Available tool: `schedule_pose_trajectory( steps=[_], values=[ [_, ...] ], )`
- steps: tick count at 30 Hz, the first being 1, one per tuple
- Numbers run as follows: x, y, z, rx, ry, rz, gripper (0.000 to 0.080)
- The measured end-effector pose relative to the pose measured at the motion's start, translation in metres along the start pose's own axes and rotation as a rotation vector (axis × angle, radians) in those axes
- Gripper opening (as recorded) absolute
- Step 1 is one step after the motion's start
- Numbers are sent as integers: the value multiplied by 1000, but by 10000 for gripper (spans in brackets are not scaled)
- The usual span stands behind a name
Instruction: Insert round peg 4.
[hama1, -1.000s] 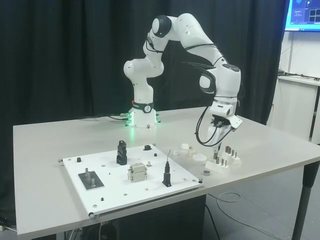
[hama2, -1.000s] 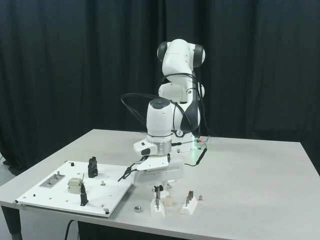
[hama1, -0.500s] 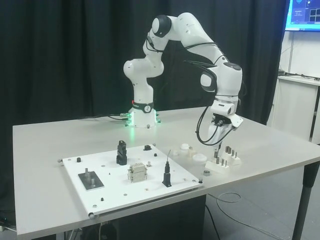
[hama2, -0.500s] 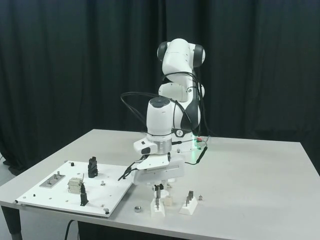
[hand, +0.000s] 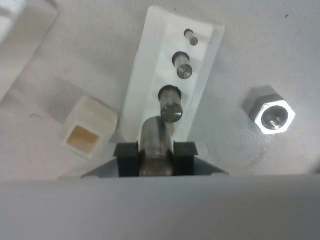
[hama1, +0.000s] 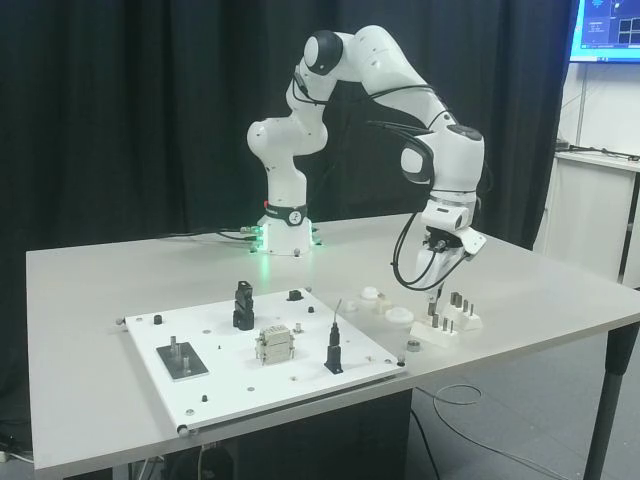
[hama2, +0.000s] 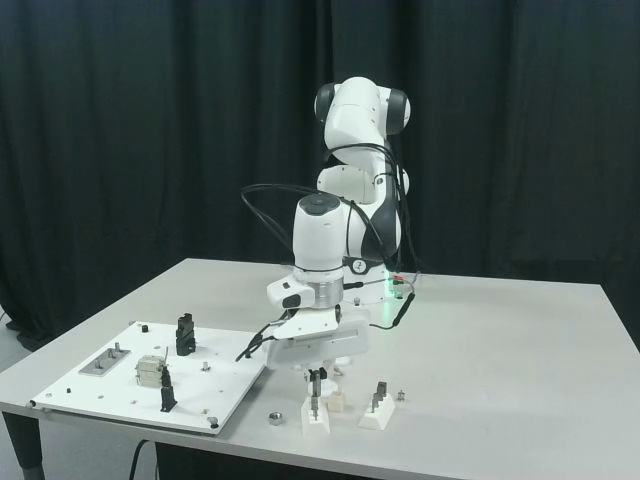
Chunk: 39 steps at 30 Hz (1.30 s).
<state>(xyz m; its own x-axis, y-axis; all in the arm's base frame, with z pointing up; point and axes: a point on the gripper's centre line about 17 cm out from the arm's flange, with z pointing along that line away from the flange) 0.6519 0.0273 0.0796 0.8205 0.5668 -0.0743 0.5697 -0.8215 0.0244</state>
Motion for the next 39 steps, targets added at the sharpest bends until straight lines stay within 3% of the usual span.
schedule_pose_trajectory(
  steps=[32, 39],
  values=[
    [0, 3, -1, -9, -2, -30, 143],
    [-1, 7, -4, -26, -11, -122, 143]
  ],
)
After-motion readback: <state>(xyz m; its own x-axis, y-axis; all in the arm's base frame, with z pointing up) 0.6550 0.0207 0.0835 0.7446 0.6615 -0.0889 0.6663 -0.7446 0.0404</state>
